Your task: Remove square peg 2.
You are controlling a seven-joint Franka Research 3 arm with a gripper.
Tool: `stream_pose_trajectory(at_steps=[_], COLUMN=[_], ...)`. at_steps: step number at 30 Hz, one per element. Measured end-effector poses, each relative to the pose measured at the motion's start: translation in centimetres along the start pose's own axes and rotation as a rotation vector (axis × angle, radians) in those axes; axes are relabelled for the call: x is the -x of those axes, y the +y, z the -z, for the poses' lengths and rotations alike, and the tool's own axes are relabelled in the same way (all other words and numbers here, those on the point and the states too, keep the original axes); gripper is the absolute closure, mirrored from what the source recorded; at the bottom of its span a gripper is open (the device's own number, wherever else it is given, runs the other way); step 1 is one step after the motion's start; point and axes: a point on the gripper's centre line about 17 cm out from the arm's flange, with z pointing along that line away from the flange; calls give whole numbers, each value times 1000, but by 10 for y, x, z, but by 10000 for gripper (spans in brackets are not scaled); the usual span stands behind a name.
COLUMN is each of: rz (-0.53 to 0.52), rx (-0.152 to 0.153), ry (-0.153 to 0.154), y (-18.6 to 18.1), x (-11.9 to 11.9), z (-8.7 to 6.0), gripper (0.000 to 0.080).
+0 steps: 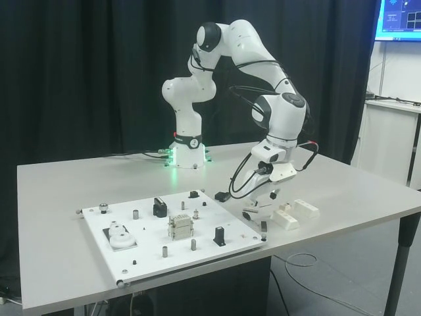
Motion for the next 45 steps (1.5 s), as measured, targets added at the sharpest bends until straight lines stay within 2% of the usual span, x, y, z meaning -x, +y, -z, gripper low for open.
stream_pose_trajectory(at_steps=[12,21,36,45], rz=[0,-2,-10,-12], rx=[1,8,61,97], ry=[6,25,58,63], y=[0,4,36,63], x=[-1,-5,-5,1], z=[2,10,35,46], gripper=[3,3,3,3])
